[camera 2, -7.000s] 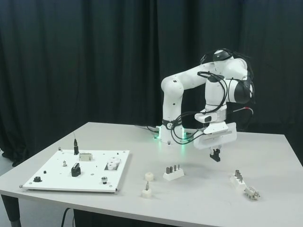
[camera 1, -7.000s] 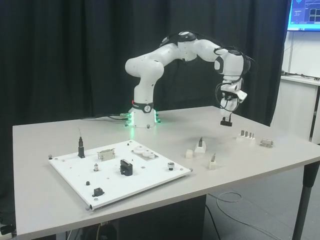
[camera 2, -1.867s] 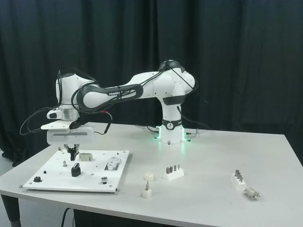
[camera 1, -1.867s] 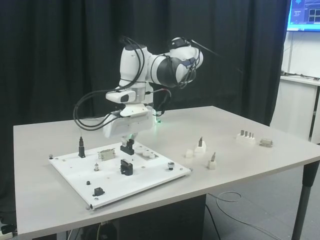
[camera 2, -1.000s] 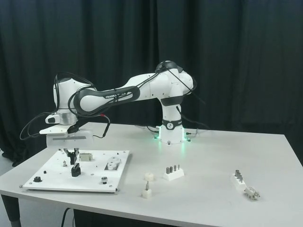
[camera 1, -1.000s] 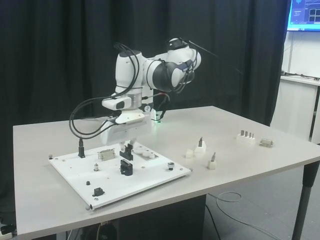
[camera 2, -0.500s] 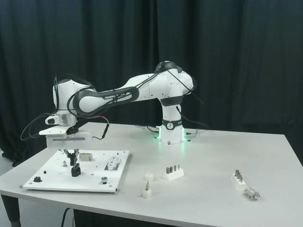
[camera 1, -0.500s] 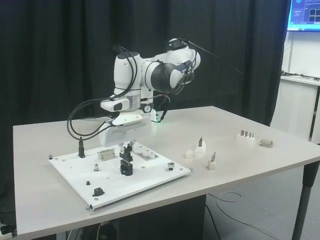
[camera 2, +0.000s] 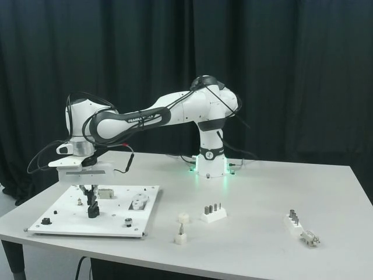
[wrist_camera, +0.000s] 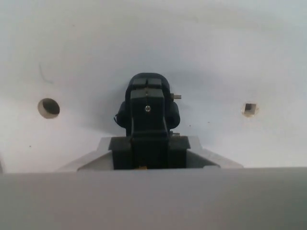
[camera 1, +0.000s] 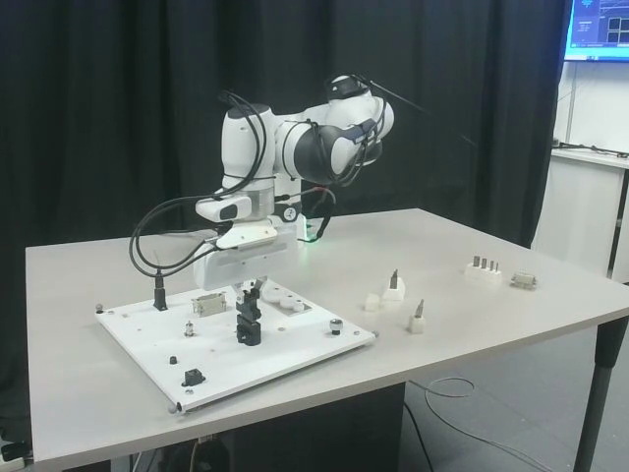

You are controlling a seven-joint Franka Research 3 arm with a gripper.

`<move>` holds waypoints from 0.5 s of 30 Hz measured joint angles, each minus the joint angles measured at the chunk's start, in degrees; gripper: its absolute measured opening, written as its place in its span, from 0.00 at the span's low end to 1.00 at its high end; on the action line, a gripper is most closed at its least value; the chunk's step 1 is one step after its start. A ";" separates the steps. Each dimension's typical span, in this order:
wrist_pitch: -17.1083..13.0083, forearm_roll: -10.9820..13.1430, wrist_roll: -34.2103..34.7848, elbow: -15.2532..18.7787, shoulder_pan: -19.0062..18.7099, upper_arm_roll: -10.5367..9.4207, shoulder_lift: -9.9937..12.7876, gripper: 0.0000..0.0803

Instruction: Insert D-SUB.

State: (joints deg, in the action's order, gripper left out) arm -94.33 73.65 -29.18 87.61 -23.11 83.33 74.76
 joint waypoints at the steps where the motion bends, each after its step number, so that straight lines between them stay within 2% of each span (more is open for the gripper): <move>1: 0.00 0.02 0.04 0.10 -0.05 0.00 0.00 0.18; 15: -0.07 0.09 0.19 2.23 -1.14 0.06 -0.15 0.18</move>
